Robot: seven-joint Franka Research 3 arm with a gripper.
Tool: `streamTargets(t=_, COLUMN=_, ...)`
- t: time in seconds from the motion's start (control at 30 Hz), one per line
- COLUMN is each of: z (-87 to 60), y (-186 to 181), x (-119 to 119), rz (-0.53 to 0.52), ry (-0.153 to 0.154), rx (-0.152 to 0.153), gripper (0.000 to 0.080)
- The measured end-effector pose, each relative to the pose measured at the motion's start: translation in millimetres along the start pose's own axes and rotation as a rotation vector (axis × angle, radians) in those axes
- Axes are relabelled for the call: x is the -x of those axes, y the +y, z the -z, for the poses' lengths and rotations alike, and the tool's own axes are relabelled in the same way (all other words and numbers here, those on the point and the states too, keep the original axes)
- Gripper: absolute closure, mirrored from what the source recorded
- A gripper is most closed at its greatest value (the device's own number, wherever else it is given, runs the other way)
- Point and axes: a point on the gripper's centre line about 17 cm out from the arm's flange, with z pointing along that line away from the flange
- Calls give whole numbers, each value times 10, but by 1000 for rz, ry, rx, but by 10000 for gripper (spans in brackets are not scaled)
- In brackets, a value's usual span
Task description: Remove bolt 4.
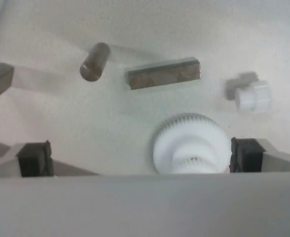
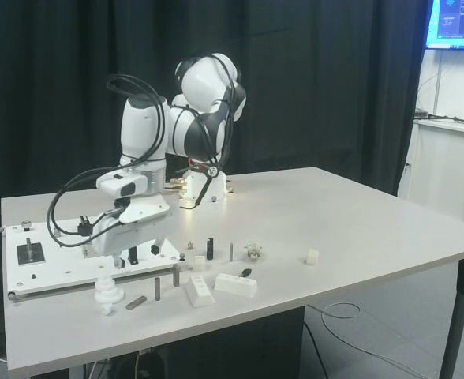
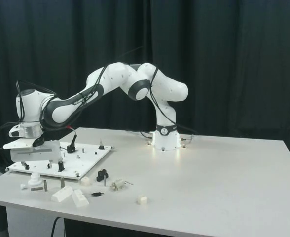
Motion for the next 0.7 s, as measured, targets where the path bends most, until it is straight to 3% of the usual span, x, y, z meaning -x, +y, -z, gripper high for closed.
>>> streamTargets(t=0.7, z=100, y=29, x=48, rz=-42, ry=16, rx=-7, gripper=3)
